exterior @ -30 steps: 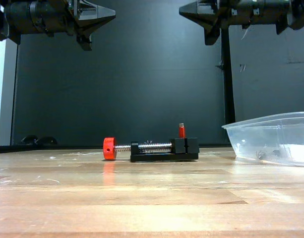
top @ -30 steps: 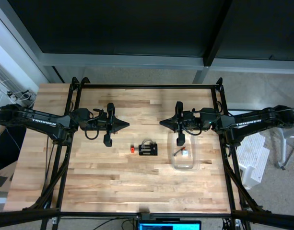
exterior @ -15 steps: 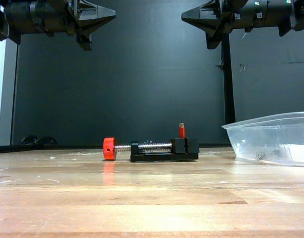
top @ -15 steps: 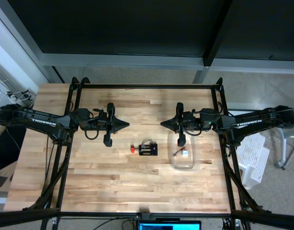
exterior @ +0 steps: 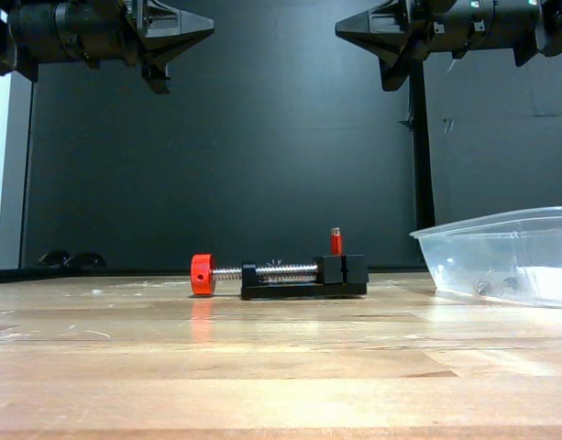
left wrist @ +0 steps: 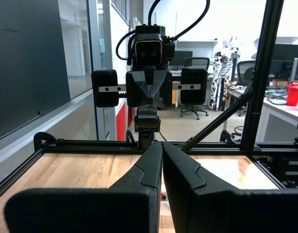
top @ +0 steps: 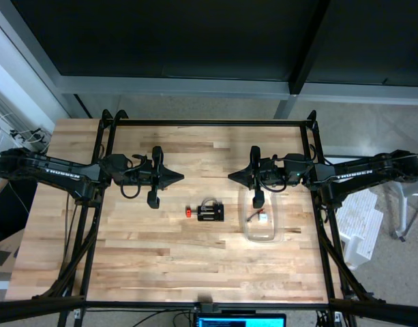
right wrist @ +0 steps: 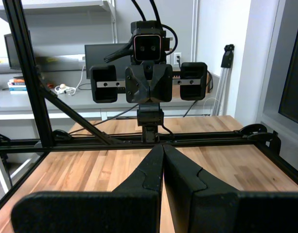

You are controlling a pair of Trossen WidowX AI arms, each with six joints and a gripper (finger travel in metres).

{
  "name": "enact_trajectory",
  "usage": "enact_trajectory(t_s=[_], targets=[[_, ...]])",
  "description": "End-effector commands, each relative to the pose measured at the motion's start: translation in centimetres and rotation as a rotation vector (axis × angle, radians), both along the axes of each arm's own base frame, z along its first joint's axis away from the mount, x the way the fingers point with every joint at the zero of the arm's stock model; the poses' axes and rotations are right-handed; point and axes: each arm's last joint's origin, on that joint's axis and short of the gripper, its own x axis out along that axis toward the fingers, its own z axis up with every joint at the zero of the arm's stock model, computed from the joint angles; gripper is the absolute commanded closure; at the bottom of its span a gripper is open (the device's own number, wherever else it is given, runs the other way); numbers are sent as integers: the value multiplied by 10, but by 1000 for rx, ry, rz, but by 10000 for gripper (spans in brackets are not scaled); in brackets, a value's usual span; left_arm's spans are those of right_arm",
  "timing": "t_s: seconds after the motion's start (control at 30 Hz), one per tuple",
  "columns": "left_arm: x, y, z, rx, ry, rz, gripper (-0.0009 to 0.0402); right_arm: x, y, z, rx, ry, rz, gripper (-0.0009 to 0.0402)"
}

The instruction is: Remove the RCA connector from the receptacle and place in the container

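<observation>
The RCA connector (top: 252,217), a slim plug with a thin dark wire tail, lies inside the container (top: 271,235), a clear plastic tub with rounded corners, just beside a small white-bluish cube (top: 262,219). The black block-shaped receptacle (top: 210,213), with its red-orange knob (exterior: 202,274), sits apart on the pale wood worktop (top: 161,252). The task looks done, and no further grasp seems needed. The left gripper (top: 180,177) and right gripper (top: 230,176) hang high above the worktop, fingers pressed together and empty.

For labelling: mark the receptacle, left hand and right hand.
receptacle (top: 214,214): high view, black body.
left hand (top: 181,177): high view, fingertips, over table's (top: 161,259) left half.
right hand (top: 230,176): high view, fingertips, over table's right half.
</observation>
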Motion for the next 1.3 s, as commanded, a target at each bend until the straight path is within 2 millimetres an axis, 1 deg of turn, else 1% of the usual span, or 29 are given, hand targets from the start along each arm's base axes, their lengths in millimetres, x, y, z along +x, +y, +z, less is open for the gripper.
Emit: enact_trajectory(t_s=[0.03, 1.3], targets=[[0, 0, 0, 0, 0, 0, 393, 0, 0, 0, -2, 2, 0, 393], [0, 0, 0, 0, 0, 0, 393, 0, 0, -3, -3, 31, 1, 393]])
